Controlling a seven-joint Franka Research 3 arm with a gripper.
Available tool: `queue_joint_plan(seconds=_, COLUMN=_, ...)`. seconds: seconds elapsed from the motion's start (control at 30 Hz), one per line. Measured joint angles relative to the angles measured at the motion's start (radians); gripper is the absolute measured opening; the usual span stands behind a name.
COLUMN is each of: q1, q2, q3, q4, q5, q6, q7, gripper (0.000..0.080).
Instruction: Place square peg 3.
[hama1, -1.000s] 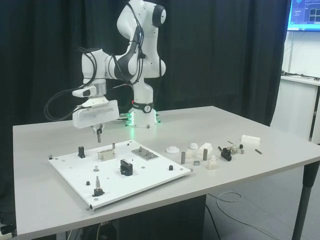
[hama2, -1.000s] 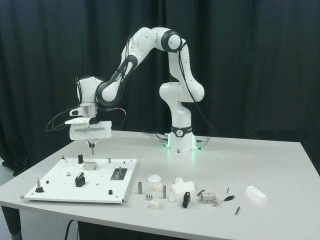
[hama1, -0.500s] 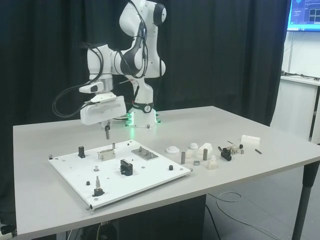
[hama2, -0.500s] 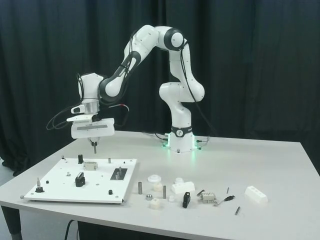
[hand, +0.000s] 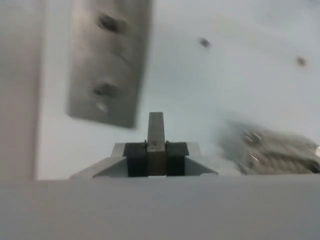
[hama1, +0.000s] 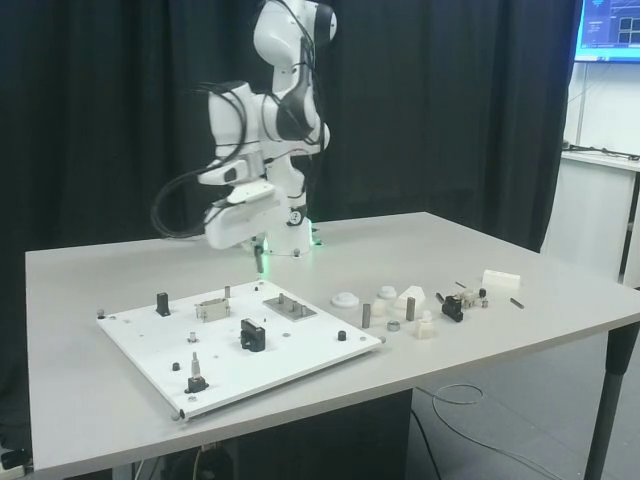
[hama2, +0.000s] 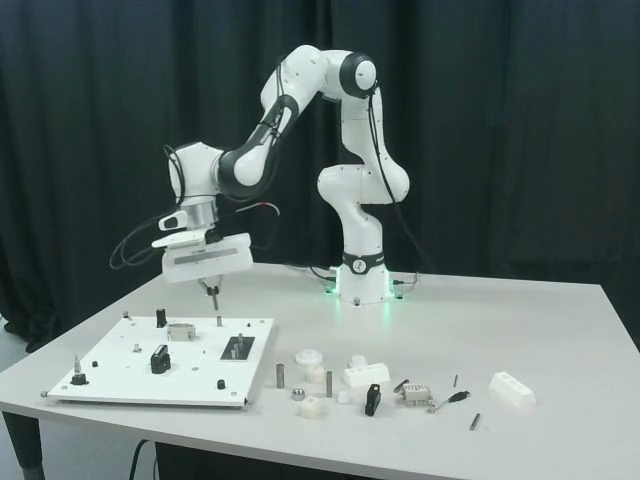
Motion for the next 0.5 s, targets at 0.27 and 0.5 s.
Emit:
queue_joint_plan(seconds=0.27, q1=0.080, q2=-0.036, q3=0.031, q4=-0.033, q5=0.000, q6=-0.009, q7=0.114, gripper=0.0072)
queue_joint_plan(seconds=0.5, q1=0.147, q2=-0.064, q3=0.062, q4=-0.067, q5=0.000, q6=-0.009, q7=0.240, gripper=0.0072)
